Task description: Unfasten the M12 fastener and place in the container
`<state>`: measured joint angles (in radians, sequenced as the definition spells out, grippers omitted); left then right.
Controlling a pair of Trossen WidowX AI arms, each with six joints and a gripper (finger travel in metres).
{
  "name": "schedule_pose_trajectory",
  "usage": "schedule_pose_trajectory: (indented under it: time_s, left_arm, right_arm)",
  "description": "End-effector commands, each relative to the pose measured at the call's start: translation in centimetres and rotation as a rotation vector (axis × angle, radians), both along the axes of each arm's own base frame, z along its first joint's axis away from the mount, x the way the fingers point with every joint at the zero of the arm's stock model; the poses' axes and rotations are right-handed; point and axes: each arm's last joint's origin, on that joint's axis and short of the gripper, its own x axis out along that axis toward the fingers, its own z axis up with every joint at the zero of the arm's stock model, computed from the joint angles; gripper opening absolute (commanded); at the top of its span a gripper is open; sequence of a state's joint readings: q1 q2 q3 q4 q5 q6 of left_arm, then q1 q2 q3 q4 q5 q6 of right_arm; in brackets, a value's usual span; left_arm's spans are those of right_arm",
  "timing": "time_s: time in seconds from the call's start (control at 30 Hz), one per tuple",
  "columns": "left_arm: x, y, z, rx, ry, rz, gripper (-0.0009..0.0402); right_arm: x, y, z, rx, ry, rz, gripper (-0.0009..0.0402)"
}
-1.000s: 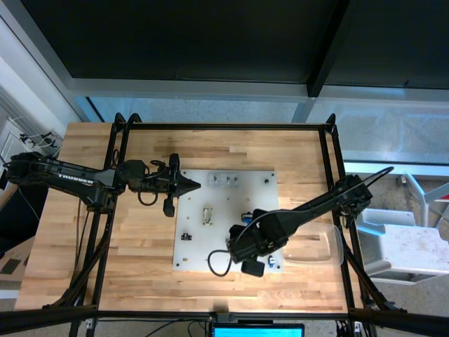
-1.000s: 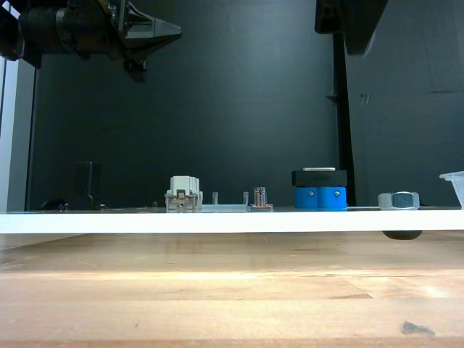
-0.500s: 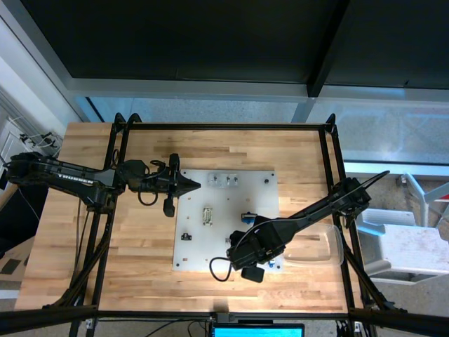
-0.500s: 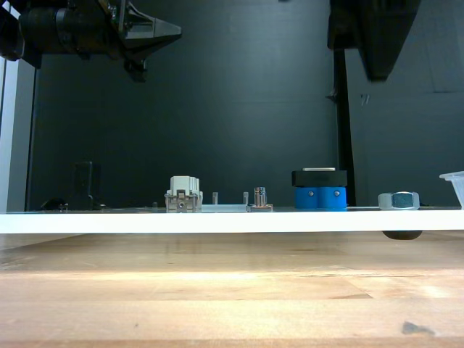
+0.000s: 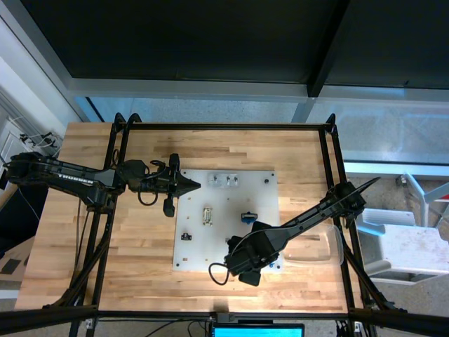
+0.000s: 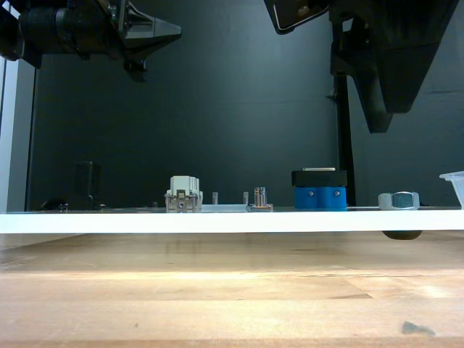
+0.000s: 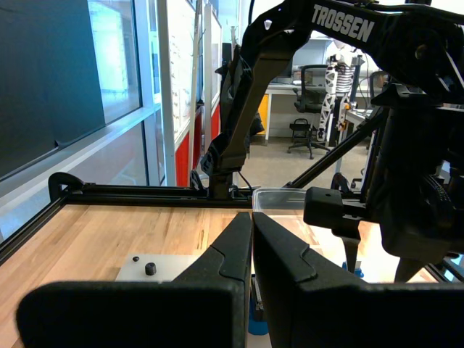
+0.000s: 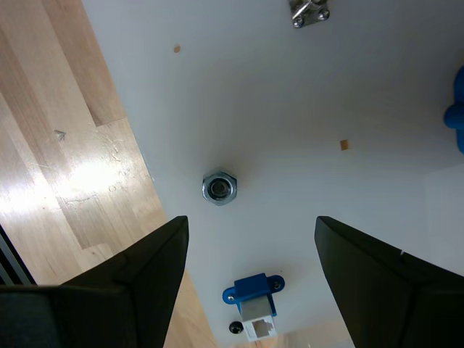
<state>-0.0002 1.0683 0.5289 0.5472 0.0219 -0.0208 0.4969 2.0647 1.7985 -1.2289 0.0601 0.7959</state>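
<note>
One nut [image 8: 220, 188] is the work item. It sits on its stud near the near right edge of the board [image 8: 290, 109] and is run fully down. The low view shows no ribs beneath it, and the right wrist view shows the stud's dark end in its bore. The nut is not in the container [image 5: 337, 247]. That tray lies on the table [image 5: 140, 253] just beside the board's right edge, toward the near corner, which would keep the carry from the stud short.

The right gripper [image 8: 251, 219] hangs above the nut and points straight down at the board. In the low view it is well clear of the nut. Its fingers [image 8: 145, 275] are spread wide and hold nothing. The nut lies between their lines, somewhat nearer one finger than the other. This posture suits an approach: the wide opening should clear the hexagon on descent, and a vertical axis over the stud would let wrist rotation turn the nut. A small sideways correction appears necessary before the fingers close. An off-centre grip could slip off the flats.

The left gripper [image 5: 193, 185] is held high over the far part of the board's left edge, pointing right. Its fingers are pressed together on nothing. It appears parked, clear of the working arm.
</note>
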Motion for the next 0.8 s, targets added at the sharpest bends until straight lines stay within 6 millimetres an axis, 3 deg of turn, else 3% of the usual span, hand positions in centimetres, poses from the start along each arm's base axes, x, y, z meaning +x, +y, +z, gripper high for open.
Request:
schedule_pose_trajectory:
  time_s: [0.03,0.8]
  left_arm:
    - [0.0,0.0,0.0,0.000,-0.001,0.000,0.0000]
    - [0.0,0.0,0.0,0.000,0.000,0.000,0.0000]
  right_arm:
    - [0.2,0.2,-0.4,0.002,-0.001,-0.009,0.0253]
    - [0.5,0.4,-3.3,-0.029,-0.004,0.058,0.0252]
